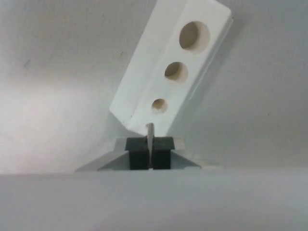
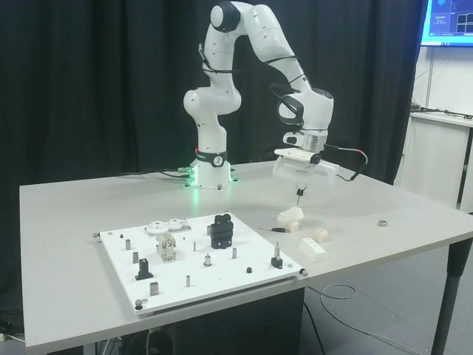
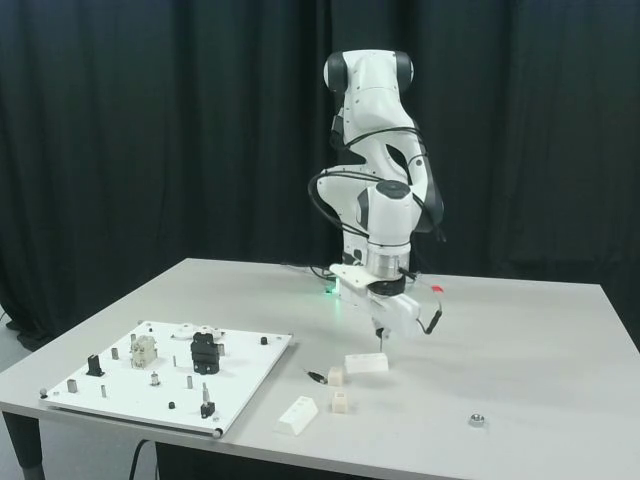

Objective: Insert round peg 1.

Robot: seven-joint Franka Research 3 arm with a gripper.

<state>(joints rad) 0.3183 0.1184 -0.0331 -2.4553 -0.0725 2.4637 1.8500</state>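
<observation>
Wrist view showed what the two room views could not: my gripper (image 1: 150,153) had its two black fingers (image 1: 138,155) pressed on a thin grey peg (image 1: 150,136), which stood between them and pointed down past the tips. Below the peg lay a white block (image 1: 169,67) with three round holes in a row, each hole of a different width. The tip of the peg was just beside the narrowest hole (image 1: 159,105), near the lower end of the block, and not inside it. The block lay slanted across this view on the grey table (image 1: 57,72).

From the first room view I saw things that the wrist camera missed. My gripper (image 2: 299,194) hung above the same block (image 2: 289,217), apart from it, with the peg (image 2: 298,193) only a small dark point under my hand. Two more white blocks lay near it: a small one (image 2: 321,235) and a long one (image 2: 312,249). A white board (image 2: 194,259) with many small parts stood near the front of the table (image 2: 74,214), well apart from me. A small ring (image 2: 383,222) lay alone toward the far edge.

In the second room view my gripper (image 3: 380,338) was over the block (image 3: 366,363), and the holes could not be seen there.
</observation>
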